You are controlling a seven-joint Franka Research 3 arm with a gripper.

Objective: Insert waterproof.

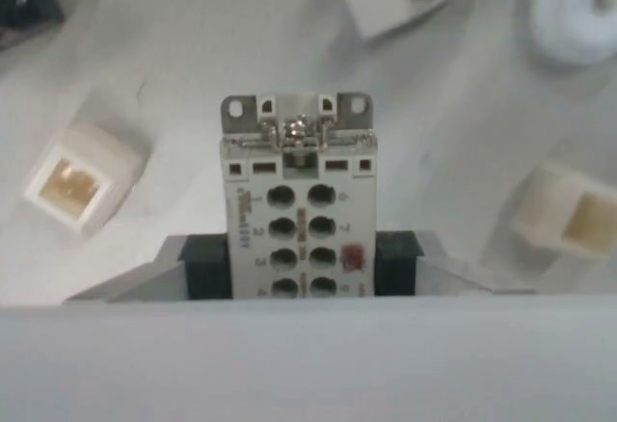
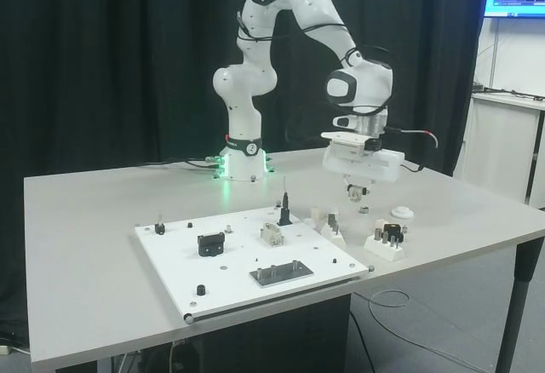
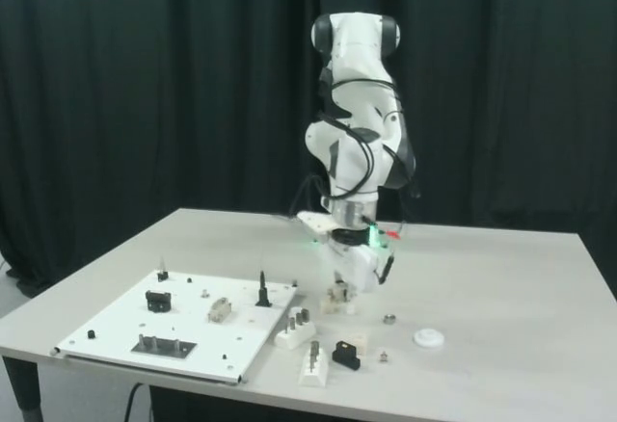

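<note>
My gripper [image 1: 301, 266] is shut on the white waterproof connector [image 1: 299, 205], a block with two columns of round holes and a metal clamp on top. The black finger pads [image 1: 205, 266] press it from both sides. In the first room view the gripper [image 2: 356, 190] hangs above the table, just beyond the white board's [image 2: 170, 245] far right corner. A small grey-white socket [image 2: 272, 234] sits on that board. The second room view has the gripper [image 3: 339, 292] low over small holders, to the right of the board [image 3: 116, 330].
Under the gripper stand two white cube holders [image 1: 75, 179] [image 1: 567, 215] and a white round disc [image 1: 578, 8]. On the table lie a white disc [image 2: 402, 212], a pin holder [image 2: 386, 242] and a black piece [image 3: 346, 354]. A black peg [image 2: 283, 211] stands on the board.
</note>
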